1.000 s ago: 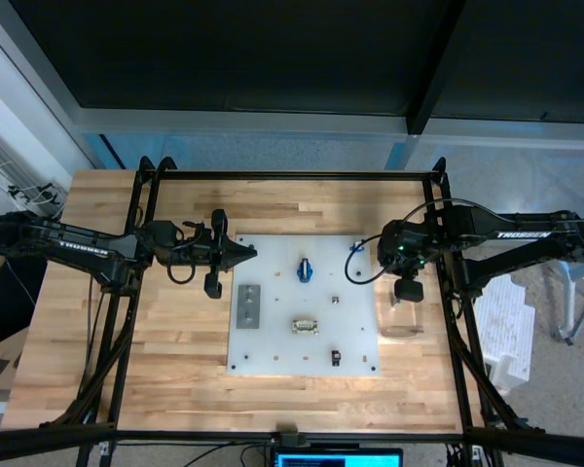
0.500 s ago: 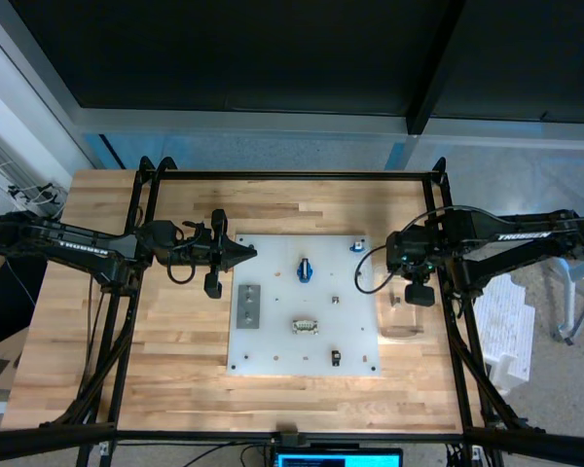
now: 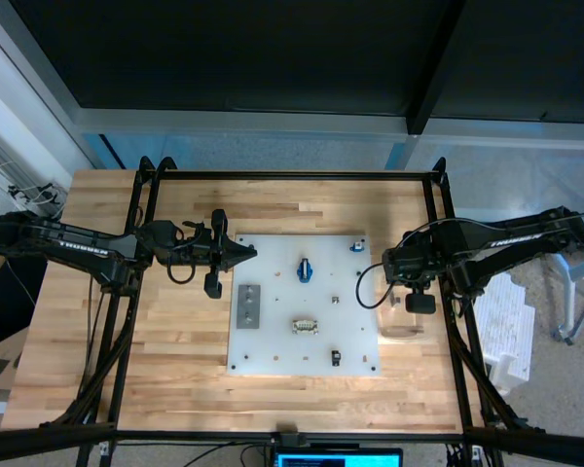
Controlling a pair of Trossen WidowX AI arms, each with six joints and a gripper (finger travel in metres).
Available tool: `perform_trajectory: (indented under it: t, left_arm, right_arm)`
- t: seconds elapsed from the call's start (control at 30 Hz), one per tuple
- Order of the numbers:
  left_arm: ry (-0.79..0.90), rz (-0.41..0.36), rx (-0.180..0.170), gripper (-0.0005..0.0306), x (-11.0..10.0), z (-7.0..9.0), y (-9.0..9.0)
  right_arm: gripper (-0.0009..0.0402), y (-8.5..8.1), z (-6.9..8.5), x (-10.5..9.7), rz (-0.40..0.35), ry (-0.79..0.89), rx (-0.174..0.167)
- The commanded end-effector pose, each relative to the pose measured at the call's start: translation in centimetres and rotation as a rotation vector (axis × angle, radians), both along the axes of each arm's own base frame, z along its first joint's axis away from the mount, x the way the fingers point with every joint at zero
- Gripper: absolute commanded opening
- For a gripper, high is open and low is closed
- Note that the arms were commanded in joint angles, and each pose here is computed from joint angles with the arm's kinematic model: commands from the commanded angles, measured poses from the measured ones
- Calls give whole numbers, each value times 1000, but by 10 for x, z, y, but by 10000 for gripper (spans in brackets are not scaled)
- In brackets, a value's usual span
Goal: Pick the 16mm bar and install on taskboard
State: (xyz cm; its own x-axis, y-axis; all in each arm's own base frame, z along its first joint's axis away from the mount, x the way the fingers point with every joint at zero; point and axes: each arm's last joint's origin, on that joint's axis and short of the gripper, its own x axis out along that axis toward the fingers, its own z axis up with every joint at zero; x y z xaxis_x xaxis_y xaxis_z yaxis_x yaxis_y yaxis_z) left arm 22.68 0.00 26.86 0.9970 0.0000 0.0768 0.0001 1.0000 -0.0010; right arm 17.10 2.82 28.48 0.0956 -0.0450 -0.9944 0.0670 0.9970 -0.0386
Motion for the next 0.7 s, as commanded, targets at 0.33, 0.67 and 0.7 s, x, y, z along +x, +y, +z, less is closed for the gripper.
perform_trajectory:
  t: [0.33, 0.67, 0.7]
  left_arm:
    - [0, 0, 0, 0, 0, 0, 0]
    - [0, 0, 0, 0, 0, 0, 0]
    - [0, 0, 0, 0, 0, 0, 0]
  right_arm:
    - [99, 7, -5, 2, 16, -5, 0]
    - [214, 9, -20, 3, 27, -7, -7]
    - [221, 9, -22, 3, 29, -8, -7]
